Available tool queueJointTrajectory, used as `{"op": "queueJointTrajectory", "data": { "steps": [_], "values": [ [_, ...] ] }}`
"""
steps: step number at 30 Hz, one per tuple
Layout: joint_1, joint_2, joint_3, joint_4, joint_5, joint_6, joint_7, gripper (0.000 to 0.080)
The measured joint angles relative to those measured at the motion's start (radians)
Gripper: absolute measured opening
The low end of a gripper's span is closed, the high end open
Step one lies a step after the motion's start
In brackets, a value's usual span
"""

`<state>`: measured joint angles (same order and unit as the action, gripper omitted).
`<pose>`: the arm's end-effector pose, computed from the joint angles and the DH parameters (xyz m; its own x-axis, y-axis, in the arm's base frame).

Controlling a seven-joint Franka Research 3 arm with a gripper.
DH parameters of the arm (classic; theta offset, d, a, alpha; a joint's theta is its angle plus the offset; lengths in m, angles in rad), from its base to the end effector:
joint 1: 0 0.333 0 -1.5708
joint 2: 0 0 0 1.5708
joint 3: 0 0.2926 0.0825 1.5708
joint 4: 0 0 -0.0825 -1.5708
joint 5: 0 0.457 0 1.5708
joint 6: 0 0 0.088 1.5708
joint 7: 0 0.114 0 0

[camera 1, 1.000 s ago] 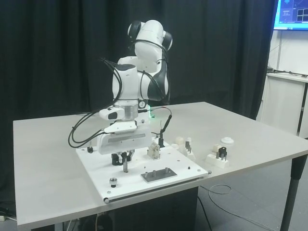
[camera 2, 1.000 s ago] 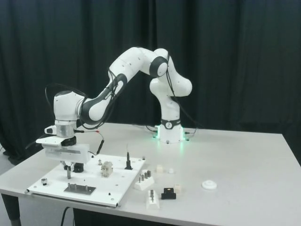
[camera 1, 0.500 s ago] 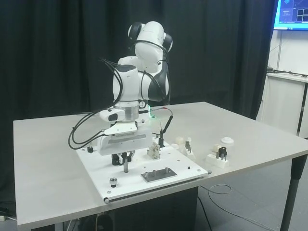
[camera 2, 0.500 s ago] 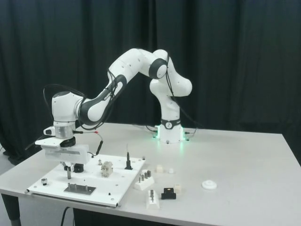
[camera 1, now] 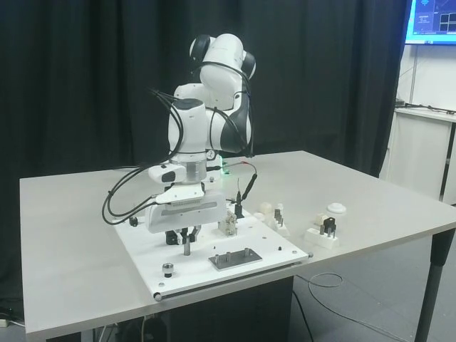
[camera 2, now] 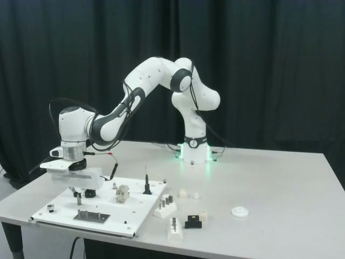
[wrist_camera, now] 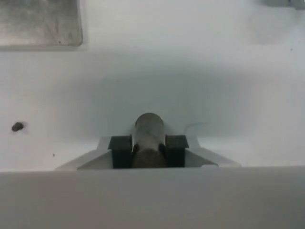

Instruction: Insert round peg 4.

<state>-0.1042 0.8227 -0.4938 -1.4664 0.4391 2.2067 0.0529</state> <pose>0.6654 -0.3740 0.1677 0.7176 -0.6959 0.0280 -0.6961 -0.7179 -0.0032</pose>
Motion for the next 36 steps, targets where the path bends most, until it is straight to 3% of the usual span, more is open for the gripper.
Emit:
{"op": "queueJointTrajectory", "data": {
  "steps": [22,26,27,32,33,36],
  "values": [
    [0.0,0.005,0.0,0.006,-0.002,-0.023,-0.003,0.0143],
    [0.001,0.005,0.0,0.014,-0.025,-0.029,-0.004,0.0143],
    [0.002,0.005,0.0,0.017,-0.03,-0.034,-0.004,0.0572],
    [0.002,0.004,-0.002,0.041,-0.046,-0.062,0.006,0.0572],
    [0.002,0.004,-0.002,0.046,-0.049,-0.068,0.009,0.0752],
    [0.002,0.004,-0.006,0.064,-0.059,-0.09,0.021,0.0752]
  ]
}}
